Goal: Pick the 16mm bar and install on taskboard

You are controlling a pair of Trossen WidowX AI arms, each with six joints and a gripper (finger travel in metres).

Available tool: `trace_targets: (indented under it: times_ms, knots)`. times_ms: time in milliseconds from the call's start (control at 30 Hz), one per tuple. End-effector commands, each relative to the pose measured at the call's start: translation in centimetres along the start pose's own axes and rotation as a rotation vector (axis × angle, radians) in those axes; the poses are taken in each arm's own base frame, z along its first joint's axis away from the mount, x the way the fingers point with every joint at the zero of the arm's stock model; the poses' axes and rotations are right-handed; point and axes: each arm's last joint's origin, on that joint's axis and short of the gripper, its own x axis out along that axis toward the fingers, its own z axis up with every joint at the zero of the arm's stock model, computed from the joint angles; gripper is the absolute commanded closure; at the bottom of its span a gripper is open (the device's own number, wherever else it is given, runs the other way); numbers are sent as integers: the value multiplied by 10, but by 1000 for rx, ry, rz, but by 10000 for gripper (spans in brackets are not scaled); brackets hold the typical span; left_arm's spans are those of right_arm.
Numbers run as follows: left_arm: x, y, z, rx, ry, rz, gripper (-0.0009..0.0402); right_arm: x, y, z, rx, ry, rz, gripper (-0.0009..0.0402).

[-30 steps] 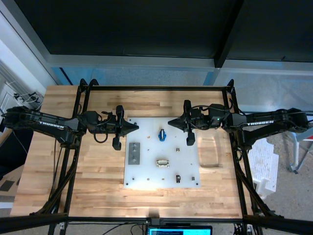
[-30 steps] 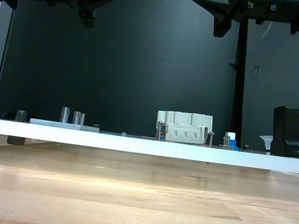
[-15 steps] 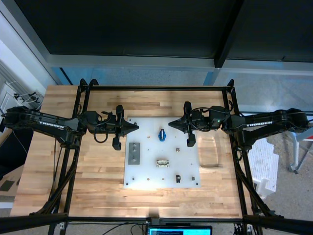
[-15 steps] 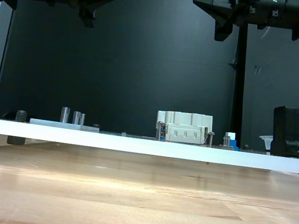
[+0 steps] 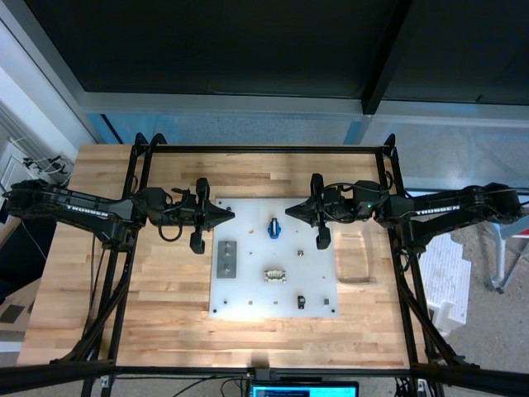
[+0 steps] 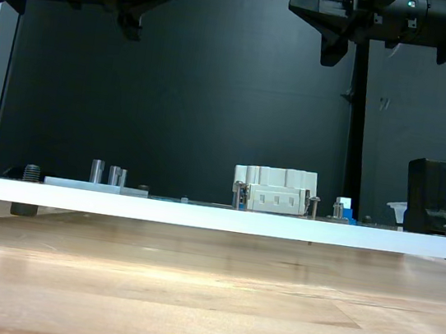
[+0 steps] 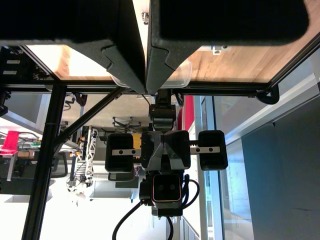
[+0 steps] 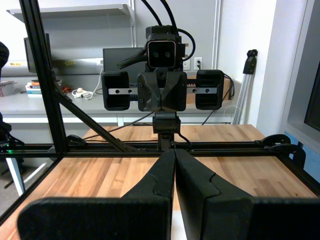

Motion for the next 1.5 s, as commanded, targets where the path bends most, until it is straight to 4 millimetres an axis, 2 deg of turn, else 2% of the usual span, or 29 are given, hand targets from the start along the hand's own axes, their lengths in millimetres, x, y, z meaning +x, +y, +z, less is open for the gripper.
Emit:
trace_targets:
  times_ms: [33,1500]
  knots:
    - [0,0,0,0,0,0,393,0,0,1,0,-2,0,394]
    - [0,0,0,0,0,0,393,0,0,-1,-24,12,0,393]
